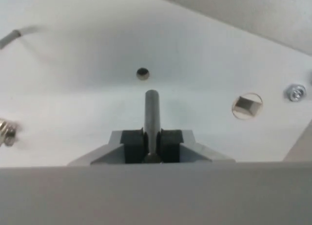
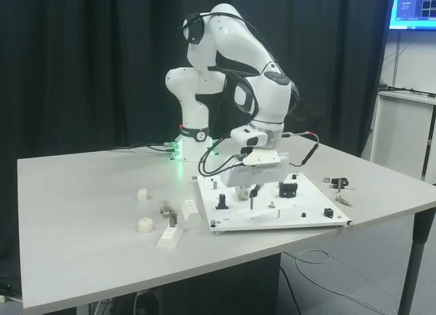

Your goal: Place round peg 2.

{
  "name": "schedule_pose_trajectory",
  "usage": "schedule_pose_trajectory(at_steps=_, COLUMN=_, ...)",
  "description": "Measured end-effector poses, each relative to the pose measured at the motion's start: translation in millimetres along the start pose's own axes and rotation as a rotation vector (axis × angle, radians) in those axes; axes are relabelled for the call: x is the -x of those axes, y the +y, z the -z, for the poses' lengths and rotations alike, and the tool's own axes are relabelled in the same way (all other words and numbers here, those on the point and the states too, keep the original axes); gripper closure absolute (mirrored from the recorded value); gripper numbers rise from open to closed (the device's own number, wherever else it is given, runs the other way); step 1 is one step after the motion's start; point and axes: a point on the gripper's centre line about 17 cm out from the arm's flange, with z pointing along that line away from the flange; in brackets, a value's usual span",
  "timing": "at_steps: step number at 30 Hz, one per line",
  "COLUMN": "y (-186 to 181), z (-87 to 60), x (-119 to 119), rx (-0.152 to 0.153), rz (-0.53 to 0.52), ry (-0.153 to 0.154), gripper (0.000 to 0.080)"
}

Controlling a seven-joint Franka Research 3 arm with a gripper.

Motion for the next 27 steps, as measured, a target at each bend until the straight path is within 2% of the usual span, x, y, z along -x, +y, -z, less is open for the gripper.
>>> schedule_pose_trajectory(at_steps=9, y=-1.6, z=10.9, x=1.0, rx=0.004, rz=0.003, ry=0.003, gripper=0.0735)
schedule_pose_trajectory(at_steps=27, y=2.2, z=3.1, x=0.4, rx=0.007, rz=-0.002, ry=0.003, gripper=0.0735)
